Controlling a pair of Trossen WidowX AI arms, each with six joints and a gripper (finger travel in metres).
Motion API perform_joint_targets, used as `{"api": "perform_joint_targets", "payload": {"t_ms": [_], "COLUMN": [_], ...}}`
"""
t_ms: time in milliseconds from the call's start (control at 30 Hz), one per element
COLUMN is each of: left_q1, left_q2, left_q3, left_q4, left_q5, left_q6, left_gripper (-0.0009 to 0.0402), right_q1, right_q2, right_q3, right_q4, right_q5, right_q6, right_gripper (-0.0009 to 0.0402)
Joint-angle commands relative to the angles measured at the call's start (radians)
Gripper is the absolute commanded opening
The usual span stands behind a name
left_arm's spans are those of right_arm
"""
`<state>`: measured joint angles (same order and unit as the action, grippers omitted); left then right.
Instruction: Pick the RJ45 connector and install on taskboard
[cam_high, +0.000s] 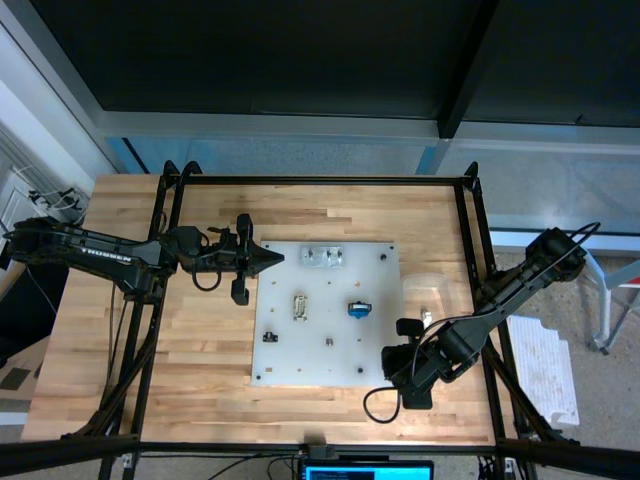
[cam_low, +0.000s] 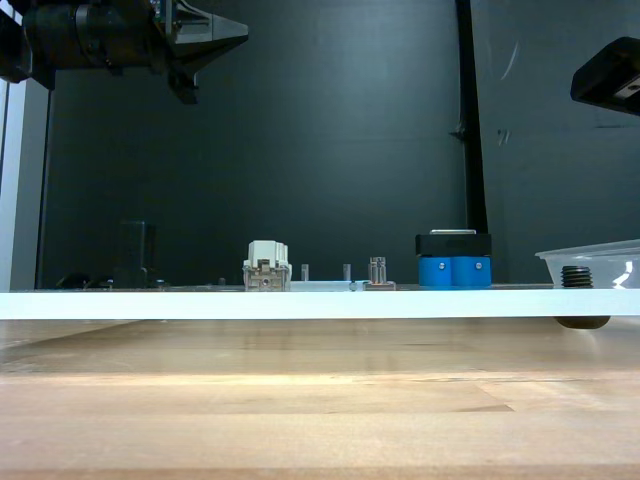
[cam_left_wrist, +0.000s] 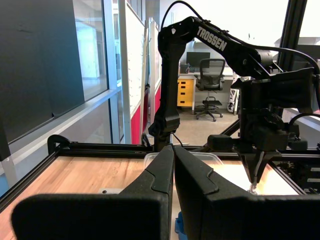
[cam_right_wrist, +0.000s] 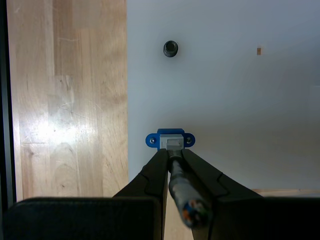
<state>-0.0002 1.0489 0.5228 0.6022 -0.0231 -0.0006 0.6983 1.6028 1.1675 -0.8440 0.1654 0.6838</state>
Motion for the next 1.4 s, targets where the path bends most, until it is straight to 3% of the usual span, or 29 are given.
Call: {"api": "perform_joint_targets", "payload": {"t_ms": [33, 1400], "left_q1": [0.000, 0.000], "left_q2": [0.000, 0.000], "left_q3": [0.000, 0.000], "left_q4": [0.000, 0.000], "left_q5": [0.000, 0.000], "left_q6": [0.000, 0.000], "left_gripper": [0.0000, 0.0000], "right_q1": [0.000, 0.003], "right_q2": [-0.002, 0.013], "right_q3": [0.000, -0.053], "right_q4": [-0.004, 0.039], "right_q5": [0.001, -0.009], "right_q6": [-0.010, -0.011], "right_gripper": [0.0002, 0.0002]}}
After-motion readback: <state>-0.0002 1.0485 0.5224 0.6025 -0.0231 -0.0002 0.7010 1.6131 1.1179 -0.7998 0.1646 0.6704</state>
